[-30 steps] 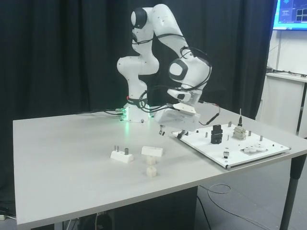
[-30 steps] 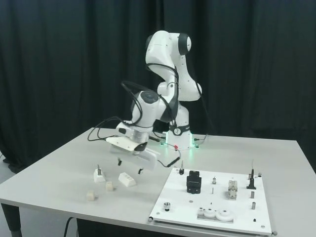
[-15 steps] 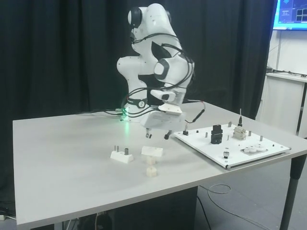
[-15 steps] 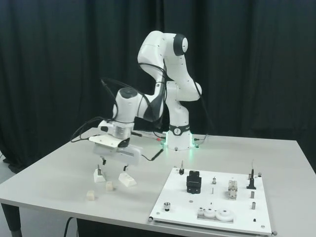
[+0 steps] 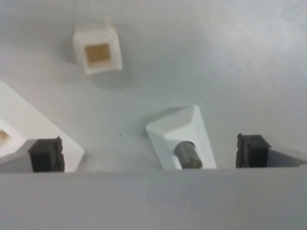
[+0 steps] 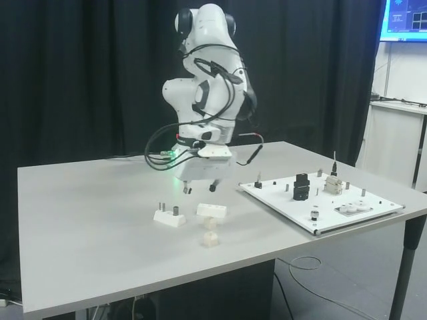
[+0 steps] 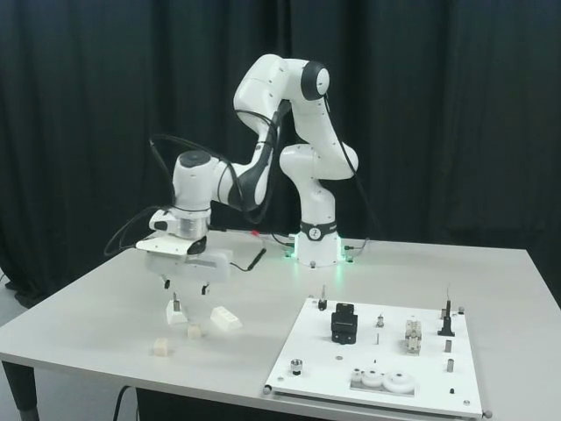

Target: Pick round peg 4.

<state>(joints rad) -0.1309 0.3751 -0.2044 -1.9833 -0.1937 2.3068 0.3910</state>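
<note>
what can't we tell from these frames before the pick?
- Wrist view: the peg and its white holder are cut off by the end effector body.
- Room views: the pegs in the holder are too small to identify as peg 4.
- Second room view: the end effector hides the holder's top.

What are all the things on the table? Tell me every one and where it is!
Table: one, grey, under everything.
Peg holder: one, white block with two grey pegs standing in it, directly below the gripper.
Flat block: one, white, beside the peg holder on the board's side.
Small cubes: two, pale, near the table's front edge.
Board: one, white, beside the blocks, carrying small parts.
Black part: one, on the board.
Gears: two, white, at the board's front edge.
Arm: one, white, bolted at the back of the table.
Gripper: one, open, above the peg holder.
</note>
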